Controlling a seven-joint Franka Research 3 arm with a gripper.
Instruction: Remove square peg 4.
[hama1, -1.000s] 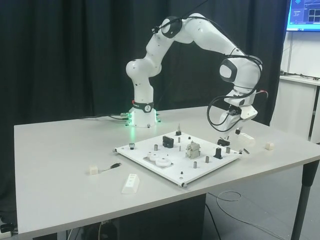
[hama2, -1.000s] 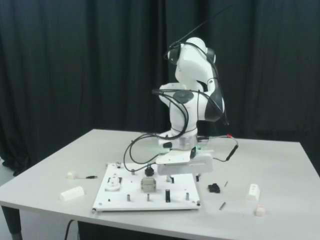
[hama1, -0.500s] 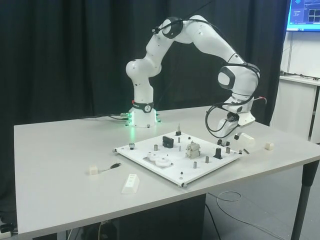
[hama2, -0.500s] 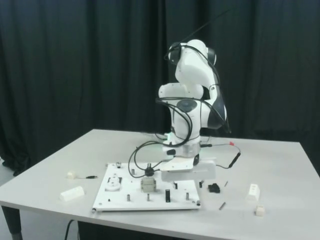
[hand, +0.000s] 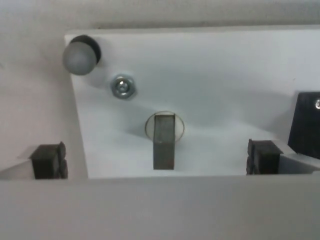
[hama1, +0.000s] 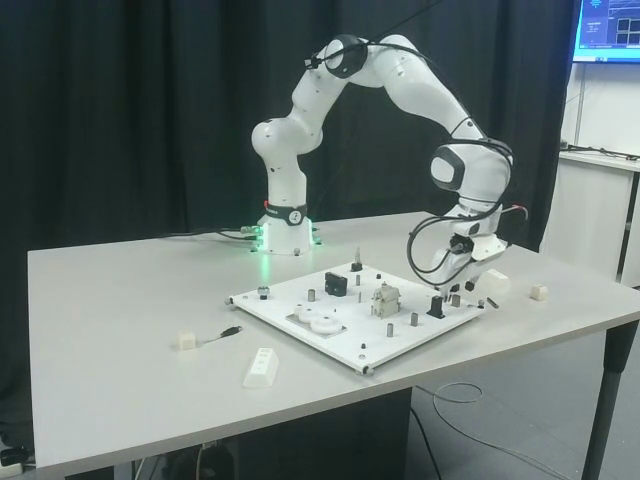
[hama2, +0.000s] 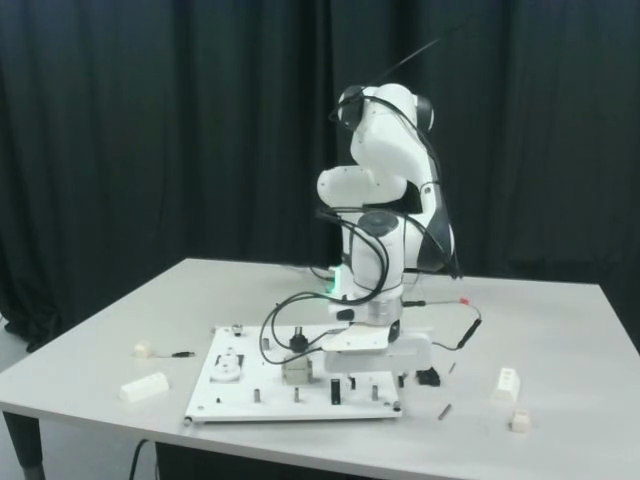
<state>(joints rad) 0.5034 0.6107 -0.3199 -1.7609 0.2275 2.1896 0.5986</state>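
Observation:
Square peg 4 (hand: 164, 142) is a short grey post standing upright in a round white socket near a corner of the white board (hand: 220, 75). My gripper (hand: 156, 159) is open and low over that corner. Its two black fingertips (hand: 48, 161) stand wide apart, with the peg midway between them and touching neither. In the first room view the gripper (hama1: 458, 290) hangs just over the board's right corner (hama1: 470, 315). The second room view shows the gripper (hama2: 375, 375) above the board's near right edge, where the peg (hama2: 374, 392) stands.
A grey foot (hand: 80, 55) and a nut (hand: 122, 87) mark the board's corner. A black block (hand: 306, 122) stands close beside one finger. The board (hama1: 300, 300) carries several pegs and white discs (hama1: 318, 320). White blocks (hama1: 262, 366) (hama1: 539, 291) (hama2: 507, 382) lie on the grey table (hama1: 120, 300).
The arm has swung in from beside the board and come down. The gripper now sits low over the board's right corner, astride the peg.

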